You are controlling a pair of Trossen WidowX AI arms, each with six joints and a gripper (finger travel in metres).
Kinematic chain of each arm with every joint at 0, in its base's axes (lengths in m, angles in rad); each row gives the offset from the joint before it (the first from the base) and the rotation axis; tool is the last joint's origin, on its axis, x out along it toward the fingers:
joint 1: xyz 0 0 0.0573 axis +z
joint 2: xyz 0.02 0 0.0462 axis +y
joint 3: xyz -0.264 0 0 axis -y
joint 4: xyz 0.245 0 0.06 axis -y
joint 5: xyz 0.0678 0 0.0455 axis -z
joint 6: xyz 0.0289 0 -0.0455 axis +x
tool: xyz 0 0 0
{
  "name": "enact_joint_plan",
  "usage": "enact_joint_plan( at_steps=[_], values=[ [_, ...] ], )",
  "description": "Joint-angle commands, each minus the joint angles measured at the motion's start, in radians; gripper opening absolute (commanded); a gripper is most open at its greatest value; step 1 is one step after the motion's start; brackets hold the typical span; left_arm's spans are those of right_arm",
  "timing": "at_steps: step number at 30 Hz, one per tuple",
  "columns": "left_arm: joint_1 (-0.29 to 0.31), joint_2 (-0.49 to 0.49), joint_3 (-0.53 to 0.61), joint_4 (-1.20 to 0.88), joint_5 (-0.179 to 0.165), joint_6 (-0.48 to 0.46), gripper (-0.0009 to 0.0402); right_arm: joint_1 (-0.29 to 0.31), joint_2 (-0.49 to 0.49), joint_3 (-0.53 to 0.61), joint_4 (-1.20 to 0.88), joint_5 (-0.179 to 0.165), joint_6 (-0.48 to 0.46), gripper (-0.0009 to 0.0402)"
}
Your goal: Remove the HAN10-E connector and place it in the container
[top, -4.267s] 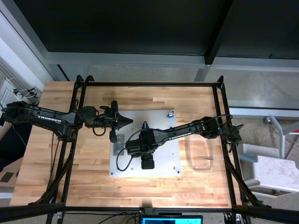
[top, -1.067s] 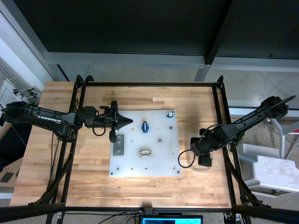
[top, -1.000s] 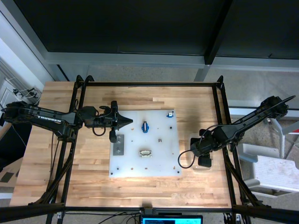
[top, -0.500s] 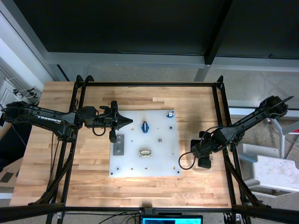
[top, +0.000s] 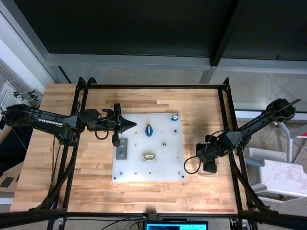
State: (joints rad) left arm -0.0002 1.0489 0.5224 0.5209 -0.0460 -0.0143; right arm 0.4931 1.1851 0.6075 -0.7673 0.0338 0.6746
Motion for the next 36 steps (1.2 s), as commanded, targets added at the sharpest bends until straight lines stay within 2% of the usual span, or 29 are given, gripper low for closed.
enact_joint_plan(
  at_steps=[1,5,15,24,29,36],
  values=[
    [0.0,0.0,0.0,0.0,0.0,0.0,0.0,0.0,0.001,0.001,0.0,0.0,-0.001,0.0019],
    [0.0,0.0,0.0,0.0,0.0,0.0,0.0,0.0,0.001,0.001,0.003,0.002,-0.001,0.0043],
    [0.0,0.0,0.0,0.0,0.0,0.0,0.0,0.0,0.001,0.004,0.005,0.003,0.003,0.017],
    [0.0,0.0,0.0,0.0,0.0,0.0,0.0,0.0,0.0,0.005,0.01,0.003,0.011,0.0261],
    [0.0,0.0,0.0,0.0,0.0,0.0,0.0,0.001,0.0,0.005,0.01,0.0,0.017,0.0285],
    [0.0,0.0,0.0,0.0,0.0,0.0,0.0,0.002,-0.002,0.042,-0.03,0.008,0.016,0.0287]
  ],
)
